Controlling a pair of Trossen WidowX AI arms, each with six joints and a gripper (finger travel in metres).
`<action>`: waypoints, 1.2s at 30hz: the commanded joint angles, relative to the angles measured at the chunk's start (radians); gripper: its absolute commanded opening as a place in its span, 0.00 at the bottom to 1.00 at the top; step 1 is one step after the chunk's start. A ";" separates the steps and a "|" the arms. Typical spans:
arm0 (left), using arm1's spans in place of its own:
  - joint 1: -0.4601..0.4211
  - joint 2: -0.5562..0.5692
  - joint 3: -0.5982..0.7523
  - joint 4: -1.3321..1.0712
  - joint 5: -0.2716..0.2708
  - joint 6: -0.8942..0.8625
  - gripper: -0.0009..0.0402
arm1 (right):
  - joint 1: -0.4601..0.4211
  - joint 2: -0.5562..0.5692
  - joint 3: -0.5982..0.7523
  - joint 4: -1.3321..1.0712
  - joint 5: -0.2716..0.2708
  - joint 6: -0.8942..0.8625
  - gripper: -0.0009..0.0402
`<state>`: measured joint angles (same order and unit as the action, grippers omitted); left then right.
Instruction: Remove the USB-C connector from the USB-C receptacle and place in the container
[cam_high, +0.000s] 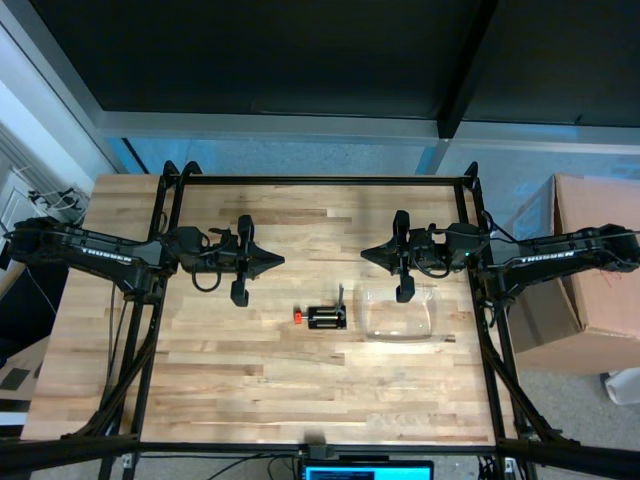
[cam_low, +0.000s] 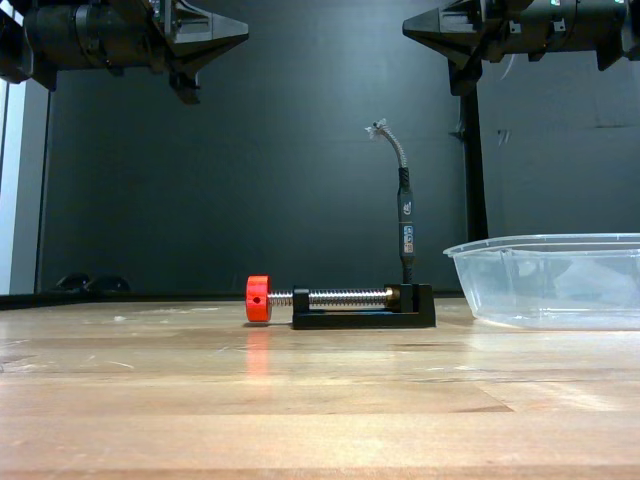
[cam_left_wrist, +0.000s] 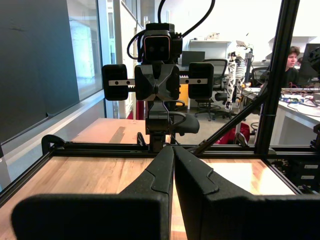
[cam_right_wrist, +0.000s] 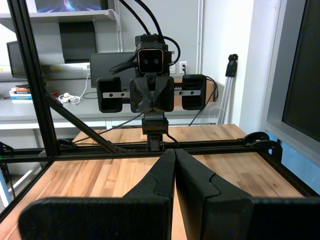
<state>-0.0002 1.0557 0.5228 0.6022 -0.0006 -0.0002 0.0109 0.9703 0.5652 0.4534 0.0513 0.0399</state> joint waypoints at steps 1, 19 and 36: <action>0.000 0.000 0.000 0.000 0.000 0.000 0.02 | 0.000 0.000 0.000 0.000 0.000 0.000 0.02; 0.000 0.000 0.000 0.000 0.000 0.000 0.02 | 0.002 0.012 0.077 -0.237 0.020 0.023 0.02; 0.000 0.000 0.000 0.000 0.000 0.000 0.02 | 0.162 0.285 0.565 -1.074 0.019 0.059 0.02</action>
<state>-0.0002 1.0554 0.5224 0.6025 -0.0010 -0.0006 0.1600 1.2289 1.0927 -0.5732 0.0715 0.0929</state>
